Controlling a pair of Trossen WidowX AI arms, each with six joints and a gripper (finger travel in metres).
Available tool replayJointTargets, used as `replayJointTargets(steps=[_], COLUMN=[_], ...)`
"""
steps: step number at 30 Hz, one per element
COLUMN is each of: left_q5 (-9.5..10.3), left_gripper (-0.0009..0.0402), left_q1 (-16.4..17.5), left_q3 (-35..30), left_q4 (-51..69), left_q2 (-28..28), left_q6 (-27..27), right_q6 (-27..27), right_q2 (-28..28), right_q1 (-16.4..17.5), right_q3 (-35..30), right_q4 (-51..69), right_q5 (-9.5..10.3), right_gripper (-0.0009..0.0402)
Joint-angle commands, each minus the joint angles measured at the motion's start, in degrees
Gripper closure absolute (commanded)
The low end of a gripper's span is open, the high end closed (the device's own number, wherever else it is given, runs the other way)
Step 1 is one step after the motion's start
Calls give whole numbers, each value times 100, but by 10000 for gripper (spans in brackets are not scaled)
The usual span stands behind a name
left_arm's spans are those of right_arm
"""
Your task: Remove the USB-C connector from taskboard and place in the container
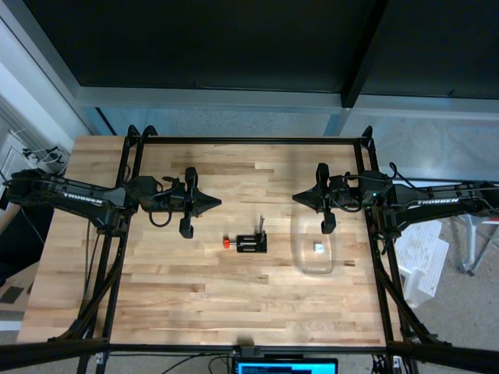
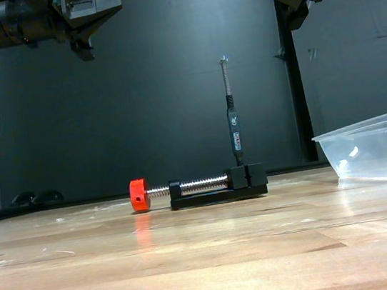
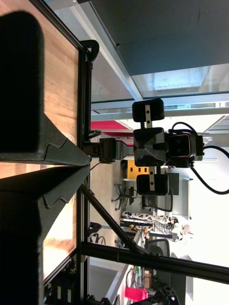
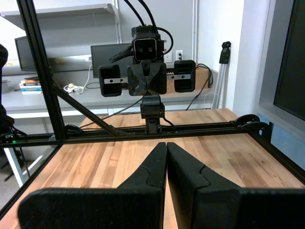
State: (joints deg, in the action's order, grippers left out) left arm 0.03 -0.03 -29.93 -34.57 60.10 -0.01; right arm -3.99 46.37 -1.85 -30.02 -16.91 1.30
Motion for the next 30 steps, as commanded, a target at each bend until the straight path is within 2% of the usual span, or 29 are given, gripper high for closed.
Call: replayJointTargets(steps=[1,14,17,25,30], left_q5=[0,0,0,0,0], left_gripper=[393,393,393,393,393], left_q1=[2,2,2,4,2], left_q3=[-2,-2,-2,-2,-2], left_q4=[0,0,0,0,0], left_q2=[0,0,0,0,0], left_q6=[0,0,0,0,0], right_q6=[-2,-138,-98,9,15], right_q2=[2,2,2,31,168], right_q1=[2,2,7,37,221], right_q3=[0,-63,-258,-1005,-1497], right_q4=[-4,111,678,2774,3816], right_q5=[2,52,142,142,127], right_gripper=[393,393,393,393,393])
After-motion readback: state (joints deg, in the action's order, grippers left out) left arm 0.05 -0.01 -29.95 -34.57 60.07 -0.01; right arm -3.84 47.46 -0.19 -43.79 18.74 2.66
